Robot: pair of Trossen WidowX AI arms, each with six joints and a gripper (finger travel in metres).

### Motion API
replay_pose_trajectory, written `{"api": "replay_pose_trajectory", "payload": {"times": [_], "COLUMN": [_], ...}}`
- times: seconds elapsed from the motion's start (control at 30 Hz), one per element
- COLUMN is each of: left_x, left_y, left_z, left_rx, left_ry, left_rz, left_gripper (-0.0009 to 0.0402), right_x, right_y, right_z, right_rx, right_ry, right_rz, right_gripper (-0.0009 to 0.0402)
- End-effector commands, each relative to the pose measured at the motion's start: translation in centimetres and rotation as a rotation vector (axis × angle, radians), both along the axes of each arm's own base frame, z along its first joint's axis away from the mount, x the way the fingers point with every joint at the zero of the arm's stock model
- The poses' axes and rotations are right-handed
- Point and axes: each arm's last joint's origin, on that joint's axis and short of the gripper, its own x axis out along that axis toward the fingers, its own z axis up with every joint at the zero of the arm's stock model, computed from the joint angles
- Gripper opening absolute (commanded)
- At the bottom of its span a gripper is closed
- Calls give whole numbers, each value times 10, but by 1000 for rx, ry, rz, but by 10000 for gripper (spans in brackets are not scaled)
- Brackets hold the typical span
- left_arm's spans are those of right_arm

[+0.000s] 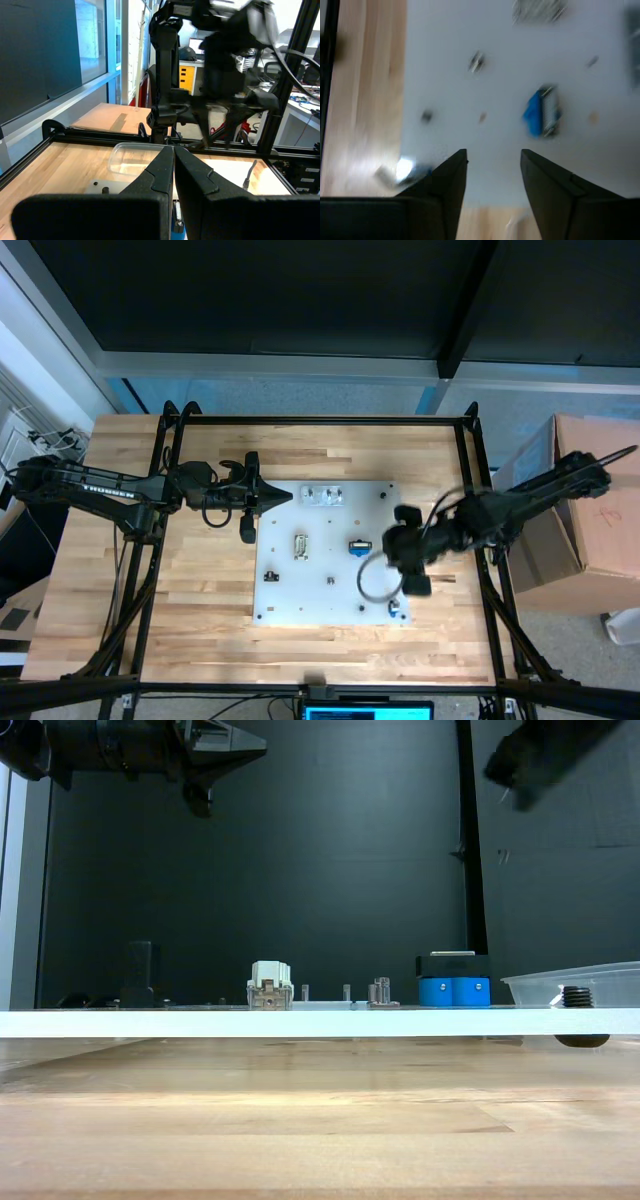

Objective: Pick the RJ45 connector and install on the taskboard

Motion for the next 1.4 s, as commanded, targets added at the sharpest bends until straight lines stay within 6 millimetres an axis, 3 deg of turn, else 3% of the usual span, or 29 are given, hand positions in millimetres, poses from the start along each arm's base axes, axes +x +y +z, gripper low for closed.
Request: {"api": "replay_pose_trajectory", "payload": {"times": [0.03,0.23,0.43,0.7,0.93,1.4], "left_x": [0,0,0,0,0,0], "left_y": [0,0,0,0,0,0], "left_z": [0,0,0,0,0,0], "left_rx": [0,0,0,0,0,0], "left_ry": [0,0,0,0,0,0], "left_rz": [0,0,0,0,0,0], "left_gripper": [1,1,1,1,1,1], "right_x": [0,-4,-15,-27,-29,-29], "right_y": [-26,-66,-91,-98,-99,-98], "right_z": [2,11,11,-7,-22,-23], "right_rx": [-5,-38,-6,11,6,32], "right_ry": [-147,-450,-747,-990,-1014,-1012], "right_rz": [-31,-45,-27,-46,-82,-84], "right_gripper": [86,-5,-1,0,0,0]}}
